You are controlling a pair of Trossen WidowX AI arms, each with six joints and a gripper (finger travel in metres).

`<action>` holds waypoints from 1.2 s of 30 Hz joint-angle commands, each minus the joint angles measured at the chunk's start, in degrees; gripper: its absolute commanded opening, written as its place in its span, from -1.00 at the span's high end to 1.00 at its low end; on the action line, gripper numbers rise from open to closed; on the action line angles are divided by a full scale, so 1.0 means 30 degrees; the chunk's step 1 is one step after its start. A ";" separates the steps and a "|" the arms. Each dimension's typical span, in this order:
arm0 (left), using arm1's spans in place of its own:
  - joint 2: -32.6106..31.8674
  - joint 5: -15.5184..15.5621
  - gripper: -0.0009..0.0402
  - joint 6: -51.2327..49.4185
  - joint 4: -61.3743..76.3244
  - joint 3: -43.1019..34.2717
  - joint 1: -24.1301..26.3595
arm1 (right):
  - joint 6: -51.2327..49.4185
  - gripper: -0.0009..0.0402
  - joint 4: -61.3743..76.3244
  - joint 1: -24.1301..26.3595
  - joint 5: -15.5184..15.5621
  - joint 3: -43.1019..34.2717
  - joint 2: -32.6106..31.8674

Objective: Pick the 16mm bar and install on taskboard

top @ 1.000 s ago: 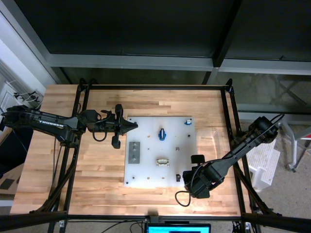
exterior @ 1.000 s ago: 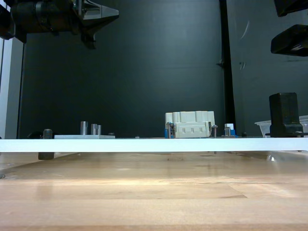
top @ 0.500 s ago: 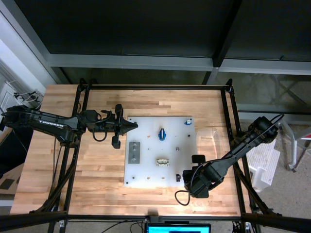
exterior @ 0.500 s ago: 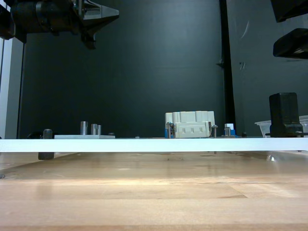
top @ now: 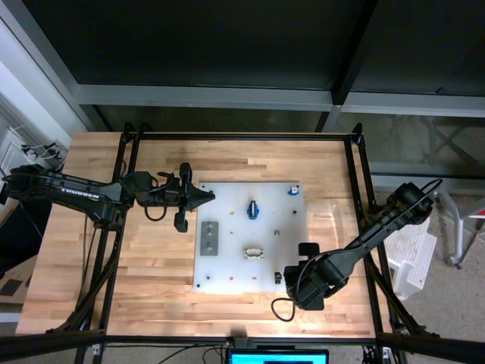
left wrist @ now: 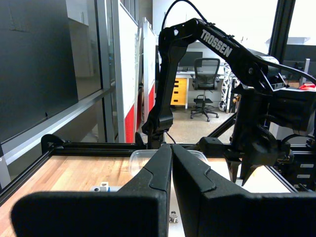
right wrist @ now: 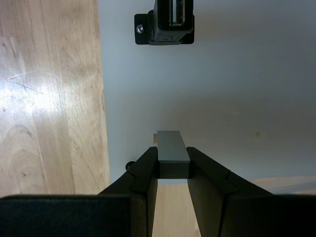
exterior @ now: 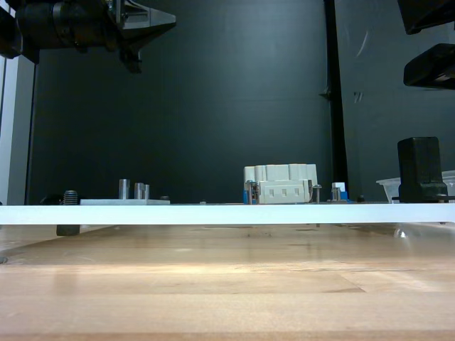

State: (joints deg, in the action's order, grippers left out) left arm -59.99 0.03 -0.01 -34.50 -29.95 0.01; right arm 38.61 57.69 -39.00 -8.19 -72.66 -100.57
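The 16mm bar [right wrist: 171, 144], a short grey metal block, is held between the fingers of my right gripper [right wrist: 173, 160], which is shut on it. It hangs above the near right part of the white taskboard [right wrist: 237, 89], close to the board's edge and clear of any seat. A black connector mount [right wrist: 171, 22] stands on the board beyond the bar. From above, the right gripper [top: 294, 279] sits beside that mount [top: 278, 277]. My left gripper [top: 201, 196] is shut on nothing and hovers high over the board's far left edge.
On the taskboard [top: 227, 265] are a grey block with pegs [top: 209, 236], a blue part [top: 253, 209] and a beige connector [top: 253, 253]. A clear plastic bin [top: 333, 214] lies right of the board. Black frame rails run along the table's sides.
The right arm with the bar has shifted slightly toward the left and the near edge. The left arm has not moved.
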 commanded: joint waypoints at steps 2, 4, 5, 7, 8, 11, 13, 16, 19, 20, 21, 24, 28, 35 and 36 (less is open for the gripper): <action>0.0000 0.0000 0.96 0.0000 0.0000 0.0000 -0.0007 | -0.0036 0.96 0.0066 0.0000 0.0175 0.0000 -0.0051; 0.0000 0.0000 0.96 0.0000 0.0000 0.0000 -0.0007 | -0.0044 0.96 0.0109 0.0000 0.0226 0.0000 -0.0051; 0.0000 0.0000 0.96 0.0000 -0.0007 0.0000 -0.0007 | -0.0058 0.96 0.0109 -0.0007 0.0233 0.0000 -0.0051; 0.0000 0.0000 0.96 0.0000 0.0000 0.0000 -0.0007 | -0.0102 0.96 0.0124 0.0000 0.0233 0.0000 -0.0044; 0.0000 0.0000 0.96 0.0000 0.0000 0.0000 0.0000 | -0.0102 0.96 0.0146 0.0000 0.0233 0.0000 -0.0029; 0.0000 0.0000 0.96 0.0000 0.0000 0.0000 0.0000 | -0.0117 0.96 0.0189 0.0000 0.0226 0.0000 -0.0015; 0.0000 -0.0007 0.96 0.0000 0.0000 0.0000 -0.0007 | -0.0138 0.96 0.0226 0.0007 0.0233 0.0000 -0.0007; 0.0000 -0.0007 0.96 0.0000 0.0000 0.0000 0.0000 | -0.0153 0.96 0.0270 0.0007 0.0226 0.0000 0.0066; 0.0000 -0.0007 0.96 0.0000 0.0000 0.0000 0.0000 | -0.0153 0.96 0.0386 0.0007 0.0226 0.0000 0.0182; 0.0000 -0.0007 0.96 0.0000 0.0000 0.0000 0.0000 | -0.0153 0.96 0.0401 0.0007 0.0226 0.0000 0.0204; 0.0000 -0.0007 0.96 0.0000 0.0000 0.0000 -0.0007 | -0.0146 0.96 0.0401 0.0007 0.0233 0.0000 0.0211; 0.0000 0.0000 0.96 0.0000 0.0000 0.0000 -0.0007 | -0.0102 0.96 0.0408 0.0000 0.0233 0.0000 0.0277; 0.0000 0.0000 0.96 0.0000 0.0000 0.0000 0.0000 | -0.0051 0.96 0.0393 0.0000 0.0233 0.0000 0.0277; 0.0000 0.0000 0.96 0.0000 0.0000 0.0000 0.0000 | -0.0022 0.96 0.0364 0.0000 0.0219 0.0000 0.0255; 0.0000 0.0000 0.96 0.0000 -0.0007 0.0000 -0.0007 | -0.0022 0.96 0.0364 0.0007 0.0219 0.0000 0.0255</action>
State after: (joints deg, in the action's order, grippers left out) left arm -59.99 0.03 -0.01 -34.50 -29.95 0.01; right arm 38.48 58.85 -38.98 -7.42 -72.58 -99.85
